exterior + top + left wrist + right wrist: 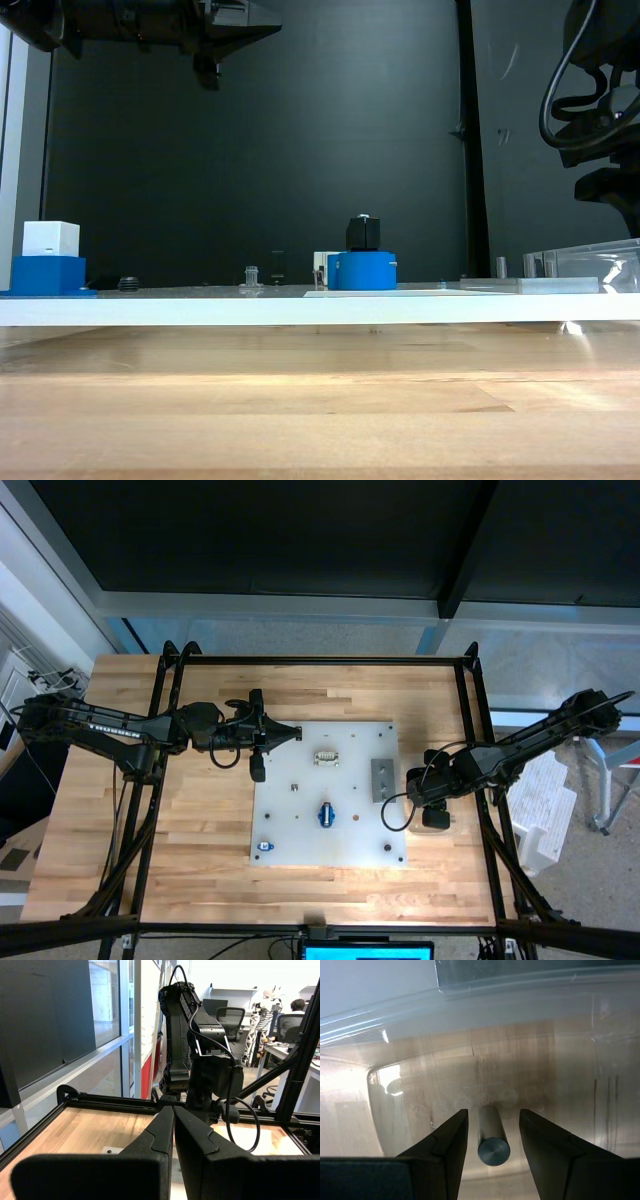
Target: Pick the 16mm cylinder and install on the taskboard
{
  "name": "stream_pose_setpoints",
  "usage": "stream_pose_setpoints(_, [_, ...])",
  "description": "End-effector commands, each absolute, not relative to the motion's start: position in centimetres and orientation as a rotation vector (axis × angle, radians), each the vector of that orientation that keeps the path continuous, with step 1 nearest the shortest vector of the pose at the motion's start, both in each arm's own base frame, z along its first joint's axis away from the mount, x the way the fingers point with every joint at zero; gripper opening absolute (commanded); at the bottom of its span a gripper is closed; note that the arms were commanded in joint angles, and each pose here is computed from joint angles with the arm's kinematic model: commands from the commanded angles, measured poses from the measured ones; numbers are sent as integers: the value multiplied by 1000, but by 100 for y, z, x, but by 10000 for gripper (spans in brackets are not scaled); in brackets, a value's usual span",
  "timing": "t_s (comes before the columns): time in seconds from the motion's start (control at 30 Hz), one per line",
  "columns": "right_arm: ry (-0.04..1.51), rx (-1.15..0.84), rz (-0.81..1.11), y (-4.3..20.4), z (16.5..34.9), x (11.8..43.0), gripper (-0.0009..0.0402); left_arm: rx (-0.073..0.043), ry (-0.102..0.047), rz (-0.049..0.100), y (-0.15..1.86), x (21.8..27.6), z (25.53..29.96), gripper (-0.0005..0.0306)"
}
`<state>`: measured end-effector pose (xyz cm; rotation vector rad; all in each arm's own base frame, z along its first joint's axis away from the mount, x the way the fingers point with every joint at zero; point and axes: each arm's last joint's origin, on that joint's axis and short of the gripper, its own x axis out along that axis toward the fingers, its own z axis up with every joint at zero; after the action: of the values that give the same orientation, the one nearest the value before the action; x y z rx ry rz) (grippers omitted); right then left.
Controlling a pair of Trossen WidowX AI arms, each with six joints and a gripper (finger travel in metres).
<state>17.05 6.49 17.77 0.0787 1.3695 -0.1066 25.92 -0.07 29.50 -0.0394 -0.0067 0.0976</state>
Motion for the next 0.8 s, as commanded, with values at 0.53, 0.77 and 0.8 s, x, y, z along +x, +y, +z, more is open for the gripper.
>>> stream_pose_setpoints(0.53, [1374,78,-109,649,1776,1701,66,-39,-7,98,-6,2592,2950,1])
stream_pose_setpoints(0.77, [1374,78,-108,649,1775,1701,25,-39,-7,98,-7,2592,2950,1])
stream_pose_setpoints(0.8, [1374,78,-109,649,1775,1701,18,-39,-7,98,-6,2592,2950,1])
